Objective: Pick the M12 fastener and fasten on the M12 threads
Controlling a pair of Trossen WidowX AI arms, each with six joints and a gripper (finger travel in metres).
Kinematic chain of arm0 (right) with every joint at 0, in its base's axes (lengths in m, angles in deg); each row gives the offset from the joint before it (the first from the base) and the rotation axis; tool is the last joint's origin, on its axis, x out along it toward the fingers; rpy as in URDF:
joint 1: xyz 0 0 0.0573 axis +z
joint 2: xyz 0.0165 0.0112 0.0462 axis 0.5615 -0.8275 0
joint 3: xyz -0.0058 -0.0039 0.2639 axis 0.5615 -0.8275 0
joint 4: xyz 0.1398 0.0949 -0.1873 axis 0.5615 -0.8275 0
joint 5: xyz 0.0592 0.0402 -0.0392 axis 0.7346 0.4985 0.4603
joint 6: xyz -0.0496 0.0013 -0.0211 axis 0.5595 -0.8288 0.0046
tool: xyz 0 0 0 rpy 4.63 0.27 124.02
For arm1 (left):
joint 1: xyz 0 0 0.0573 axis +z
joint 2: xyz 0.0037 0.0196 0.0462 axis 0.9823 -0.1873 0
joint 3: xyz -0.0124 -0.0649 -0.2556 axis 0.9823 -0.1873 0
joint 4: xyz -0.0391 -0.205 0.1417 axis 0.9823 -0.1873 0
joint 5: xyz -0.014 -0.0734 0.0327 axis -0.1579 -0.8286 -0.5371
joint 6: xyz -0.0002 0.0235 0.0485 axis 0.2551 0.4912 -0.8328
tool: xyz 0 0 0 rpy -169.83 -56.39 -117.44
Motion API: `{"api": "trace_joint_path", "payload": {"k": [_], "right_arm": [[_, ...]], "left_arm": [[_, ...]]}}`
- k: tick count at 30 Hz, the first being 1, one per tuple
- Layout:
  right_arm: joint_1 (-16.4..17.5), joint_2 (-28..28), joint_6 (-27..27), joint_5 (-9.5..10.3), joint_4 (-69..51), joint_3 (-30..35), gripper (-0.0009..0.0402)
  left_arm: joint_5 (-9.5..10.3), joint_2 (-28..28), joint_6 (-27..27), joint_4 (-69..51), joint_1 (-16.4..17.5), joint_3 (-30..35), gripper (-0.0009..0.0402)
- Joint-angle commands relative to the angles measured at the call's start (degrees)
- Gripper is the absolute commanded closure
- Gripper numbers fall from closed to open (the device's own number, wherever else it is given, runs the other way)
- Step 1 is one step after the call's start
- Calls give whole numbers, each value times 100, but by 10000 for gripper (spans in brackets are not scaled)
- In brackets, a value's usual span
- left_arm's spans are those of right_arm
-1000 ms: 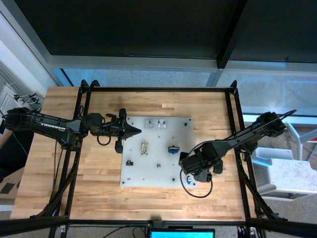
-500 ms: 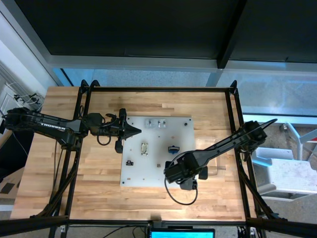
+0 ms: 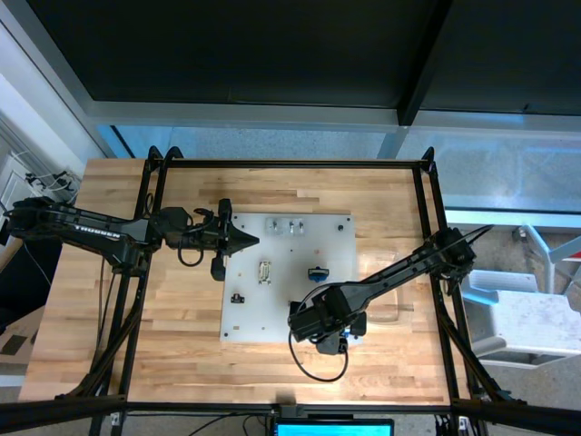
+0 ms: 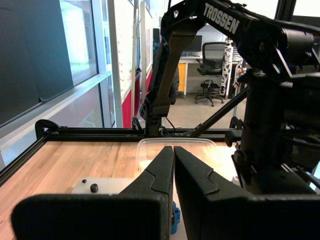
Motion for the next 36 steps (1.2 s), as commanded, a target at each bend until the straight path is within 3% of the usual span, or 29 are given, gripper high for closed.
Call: {"api": "trace_joint_path", "payload": {"k": [1, 36], "right_arm": [[0, -96, -2, -2, 26, -4, 350], [22, -472, -7, 55, 326, 48, 350]], "left_arm": [[0, 0, 0, 4, 0, 2, 393], [0, 0, 0, 2, 0, 2, 393]]}}
